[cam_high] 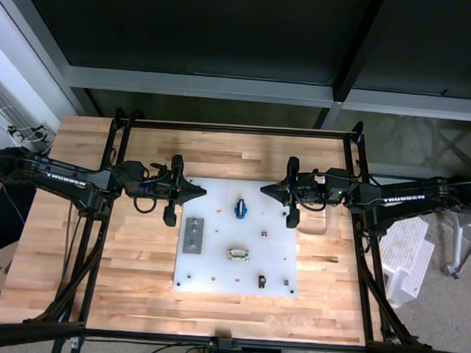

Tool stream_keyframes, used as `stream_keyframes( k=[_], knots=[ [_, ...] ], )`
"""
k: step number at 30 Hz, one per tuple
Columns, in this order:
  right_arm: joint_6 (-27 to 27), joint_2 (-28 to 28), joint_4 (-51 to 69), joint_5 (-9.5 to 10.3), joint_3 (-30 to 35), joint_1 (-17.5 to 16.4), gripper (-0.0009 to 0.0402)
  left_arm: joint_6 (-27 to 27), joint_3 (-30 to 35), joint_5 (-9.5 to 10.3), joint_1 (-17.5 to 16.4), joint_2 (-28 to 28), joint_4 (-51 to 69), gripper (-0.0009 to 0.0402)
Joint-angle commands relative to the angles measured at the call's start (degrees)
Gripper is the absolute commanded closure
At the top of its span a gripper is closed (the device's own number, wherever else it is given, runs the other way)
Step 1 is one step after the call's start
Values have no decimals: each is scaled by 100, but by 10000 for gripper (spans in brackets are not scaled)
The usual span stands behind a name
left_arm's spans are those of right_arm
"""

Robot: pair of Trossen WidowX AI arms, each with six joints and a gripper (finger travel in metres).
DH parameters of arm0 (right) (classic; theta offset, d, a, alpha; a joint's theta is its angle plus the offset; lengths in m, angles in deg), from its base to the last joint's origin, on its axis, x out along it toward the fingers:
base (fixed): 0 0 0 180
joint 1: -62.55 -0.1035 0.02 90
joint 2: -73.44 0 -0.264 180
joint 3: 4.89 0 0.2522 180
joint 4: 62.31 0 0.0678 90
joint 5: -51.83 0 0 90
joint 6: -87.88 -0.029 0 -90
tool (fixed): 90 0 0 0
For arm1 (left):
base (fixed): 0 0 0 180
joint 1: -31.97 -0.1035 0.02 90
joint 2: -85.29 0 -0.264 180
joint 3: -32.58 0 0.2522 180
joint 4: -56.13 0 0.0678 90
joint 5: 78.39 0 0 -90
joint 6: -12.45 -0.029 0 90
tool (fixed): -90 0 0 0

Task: Pick the 16mm bar and install on taskboard

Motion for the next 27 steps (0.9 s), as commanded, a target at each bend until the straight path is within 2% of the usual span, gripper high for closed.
stream_keyframes(
  k=[1,27],
  knots=[
    [-4,2,2,0,4,0,393,0,2,0,0,2,0,393],
    [-4,4,131,-2,4,-2,393,0,2,0,0,2,0,393]
  ],
)
